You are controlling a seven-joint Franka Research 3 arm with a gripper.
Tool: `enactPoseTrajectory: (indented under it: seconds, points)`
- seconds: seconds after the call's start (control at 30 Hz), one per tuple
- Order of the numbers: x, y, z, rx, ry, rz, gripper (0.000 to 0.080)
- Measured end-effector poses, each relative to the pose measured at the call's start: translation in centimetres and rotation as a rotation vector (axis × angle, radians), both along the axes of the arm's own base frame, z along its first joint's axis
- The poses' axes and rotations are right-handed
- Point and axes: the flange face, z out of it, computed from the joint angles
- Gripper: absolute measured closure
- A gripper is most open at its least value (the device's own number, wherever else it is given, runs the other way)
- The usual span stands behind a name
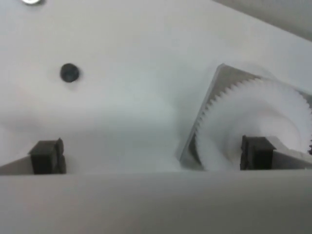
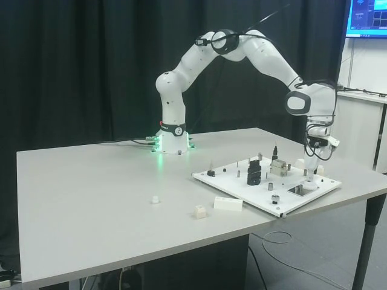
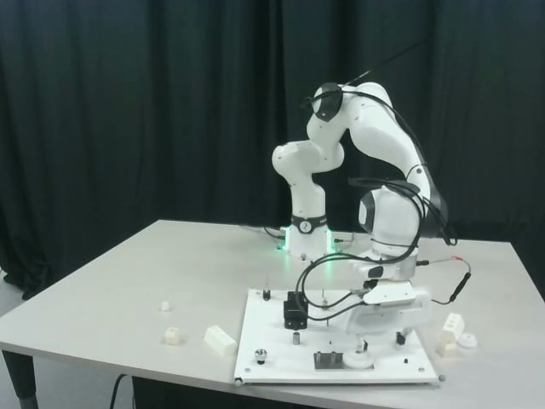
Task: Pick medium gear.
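Here my gripper [image 1: 151, 156] hangs low over the white assembly board [image 2: 230, 181], its 2 black pads [image 1: 47, 157] spread wide apart with nothing between them. The white gear [image 1: 253, 122] lies flat on a grey metal plate [image 1: 219, 83] at the board's near corner in the first room view, and one of my pads sits over the gear's face while the other stands well off above bare board. A small black hole [image 1: 69, 72] marks the board farther away. In the second room view the gear [image 3: 358, 359] rests at the board's front edge, just under my gripper [image 3: 364, 342]. Loose white blocks [image 2: 228, 204] lie on the grey table [image 2: 91, 193] beside the board.
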Motion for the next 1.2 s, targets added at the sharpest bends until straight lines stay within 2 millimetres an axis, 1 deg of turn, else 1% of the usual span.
enactPoseTrajectory:
  seconds: [0.57,1.2]
  points:
    - [-0.5,0.4,3.4,0.019,0.024,-0.038,0.0003]
    - [-0.6,0.3,6.1,0.032,0.029,-0.045,0.0003]
